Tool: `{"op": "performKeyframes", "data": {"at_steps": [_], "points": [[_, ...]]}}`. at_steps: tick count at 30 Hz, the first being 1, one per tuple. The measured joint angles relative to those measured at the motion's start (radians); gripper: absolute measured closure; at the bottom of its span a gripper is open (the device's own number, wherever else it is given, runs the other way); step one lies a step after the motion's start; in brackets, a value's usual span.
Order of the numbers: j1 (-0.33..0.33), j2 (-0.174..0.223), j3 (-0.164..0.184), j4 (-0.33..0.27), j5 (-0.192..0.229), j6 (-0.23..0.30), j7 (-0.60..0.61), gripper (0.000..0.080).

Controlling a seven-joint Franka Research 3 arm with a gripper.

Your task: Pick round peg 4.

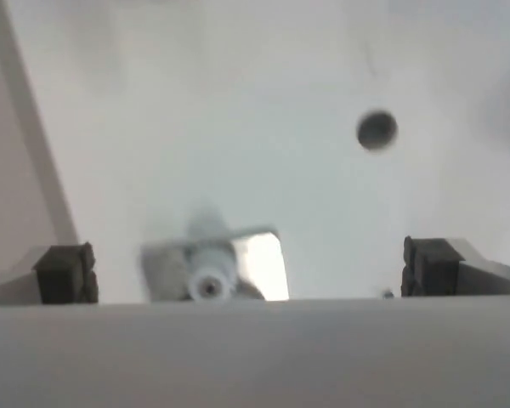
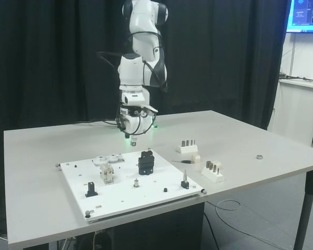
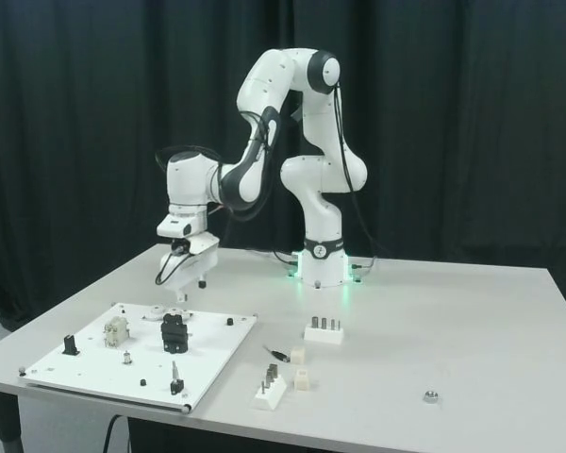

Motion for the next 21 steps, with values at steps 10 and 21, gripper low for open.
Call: {"op": "performKeyframes", "data": {"at_steps": [10,21], "points": [[0.043,-0.129,0.006,-0.084,-0.055,-0.056,0.064,0.0003],[0.088,-0.213,0.048,-0.124,-0.088,-0.152,0.163,0.0003]]}}
